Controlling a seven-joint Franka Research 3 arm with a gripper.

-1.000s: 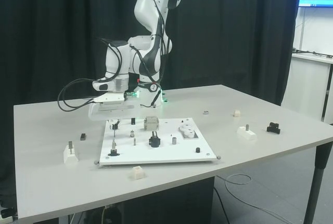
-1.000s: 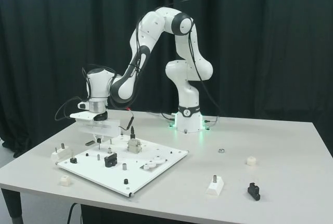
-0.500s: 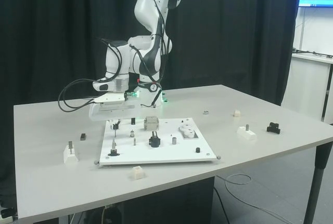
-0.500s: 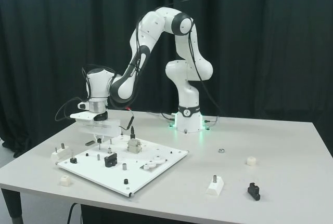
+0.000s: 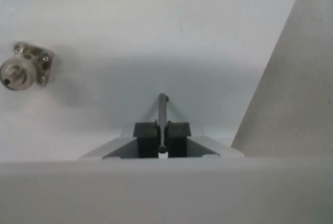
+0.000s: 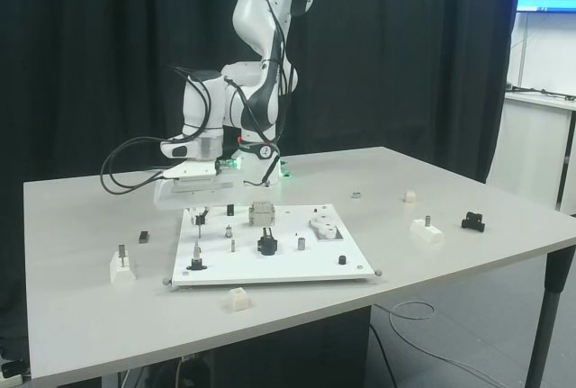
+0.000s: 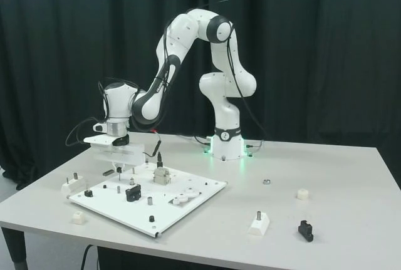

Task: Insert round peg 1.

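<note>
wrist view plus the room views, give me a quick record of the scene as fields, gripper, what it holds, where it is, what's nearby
gripper: shut on a thin peg
peg pose: upright between the black fingertips, lower end at the board
location: over the far corner of the white board, near the arm's base side
board: lies on the grey table
nearby on board: a small metal connector, apart from the peg
insertion: cannot tell how deep the peg sits

The grey table (image 6: 81,226) carries a white board (image 6: 297,266) near its front edge; small white blocks (image 6: 122,266) and a black part (image 6: 473,221) lie around it
</note>
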